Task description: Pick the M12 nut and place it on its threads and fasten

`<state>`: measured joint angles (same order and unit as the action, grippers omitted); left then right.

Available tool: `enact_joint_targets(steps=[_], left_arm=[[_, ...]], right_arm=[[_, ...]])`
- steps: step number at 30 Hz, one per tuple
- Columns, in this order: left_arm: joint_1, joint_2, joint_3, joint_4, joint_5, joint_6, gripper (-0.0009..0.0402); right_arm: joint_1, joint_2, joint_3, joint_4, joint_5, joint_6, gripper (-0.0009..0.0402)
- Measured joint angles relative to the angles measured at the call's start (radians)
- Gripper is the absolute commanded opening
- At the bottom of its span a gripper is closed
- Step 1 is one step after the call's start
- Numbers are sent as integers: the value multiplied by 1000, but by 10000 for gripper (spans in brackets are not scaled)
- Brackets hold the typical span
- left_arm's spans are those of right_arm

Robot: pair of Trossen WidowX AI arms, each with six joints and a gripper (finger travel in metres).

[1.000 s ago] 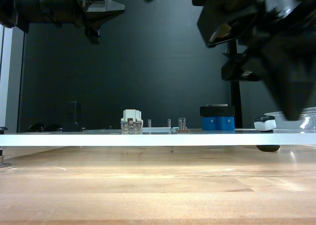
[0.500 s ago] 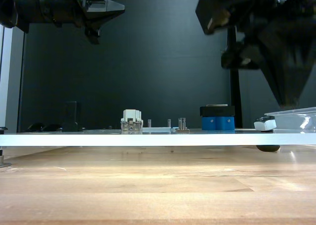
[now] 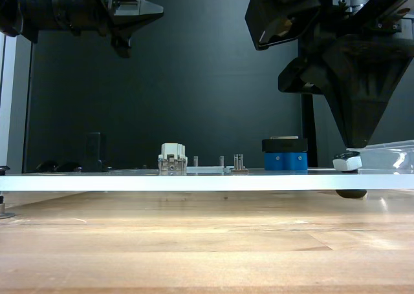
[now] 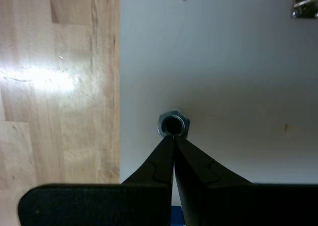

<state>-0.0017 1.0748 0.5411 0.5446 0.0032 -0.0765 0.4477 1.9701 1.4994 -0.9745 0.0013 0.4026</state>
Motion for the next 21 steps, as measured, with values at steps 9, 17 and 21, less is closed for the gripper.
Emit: enact_joint_targets(steps=[9, 17, 21], left_arm=[[0, 0, 0, 0, 0, 0, 0], [0, 0, 0, 0, 0, 0, 0], [0, 0, 0, 0, 0, 0, 0]], right_arm=[[-1, 0, -19, 7, 6, -11, 0], [-3, -9, -19, 8, 6, -3, 0], [-3, -24, -11, -12, 6, 4, 0]])
